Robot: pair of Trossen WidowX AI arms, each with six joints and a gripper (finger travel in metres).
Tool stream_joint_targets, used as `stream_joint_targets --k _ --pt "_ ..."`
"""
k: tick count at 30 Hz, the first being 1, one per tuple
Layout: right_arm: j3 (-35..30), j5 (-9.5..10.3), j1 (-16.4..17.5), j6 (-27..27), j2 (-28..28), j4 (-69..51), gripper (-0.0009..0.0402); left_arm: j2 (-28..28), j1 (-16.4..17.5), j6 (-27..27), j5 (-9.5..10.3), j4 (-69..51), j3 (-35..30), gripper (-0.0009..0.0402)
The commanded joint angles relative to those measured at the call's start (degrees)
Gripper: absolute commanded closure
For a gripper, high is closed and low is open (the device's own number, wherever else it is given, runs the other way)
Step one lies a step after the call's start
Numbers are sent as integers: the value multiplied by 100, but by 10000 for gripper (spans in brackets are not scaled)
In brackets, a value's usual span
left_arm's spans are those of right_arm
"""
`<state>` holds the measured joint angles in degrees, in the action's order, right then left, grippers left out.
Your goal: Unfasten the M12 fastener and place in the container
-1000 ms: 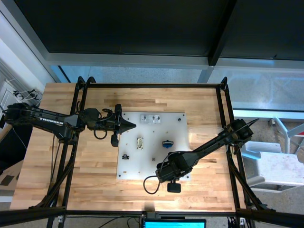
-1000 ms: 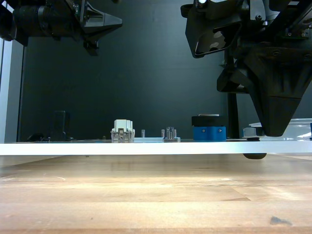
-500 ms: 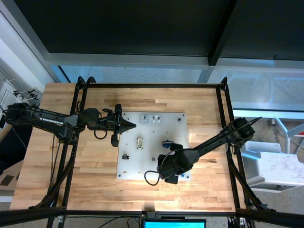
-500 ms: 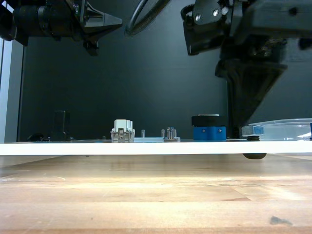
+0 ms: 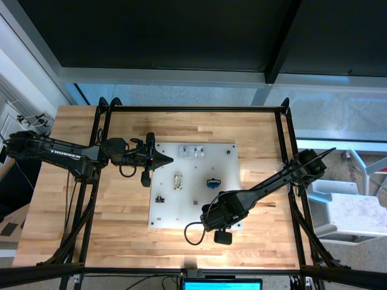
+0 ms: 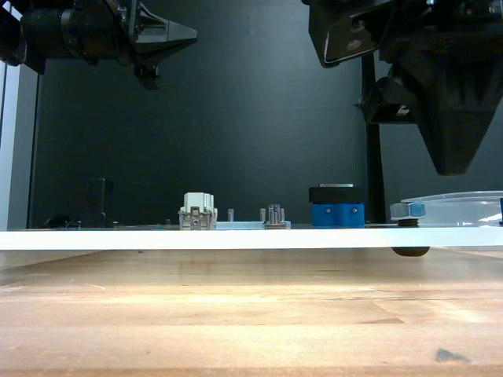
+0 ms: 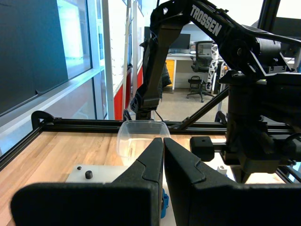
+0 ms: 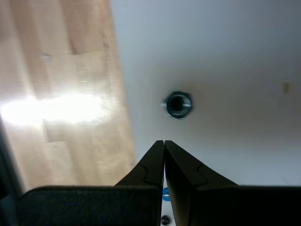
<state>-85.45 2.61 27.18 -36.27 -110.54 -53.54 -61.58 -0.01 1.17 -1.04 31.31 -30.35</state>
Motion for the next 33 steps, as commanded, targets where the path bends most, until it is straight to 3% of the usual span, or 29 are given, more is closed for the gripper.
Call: stream_joint_targets --k 1,19,23,33 --pt "4 44 24 11 -37 127 393 -2 0 0 0 2 -2 393" --pt "57 -20 46 72 -369 527 393 -2 0 0 0 2 -2 393" --pt "57 -267 46 46 -365 417 393 -2 0 0 0 2 -2 393" --pt "57 -304 44 15 -356 396 393 -2 2 0 0 2 -2 393"
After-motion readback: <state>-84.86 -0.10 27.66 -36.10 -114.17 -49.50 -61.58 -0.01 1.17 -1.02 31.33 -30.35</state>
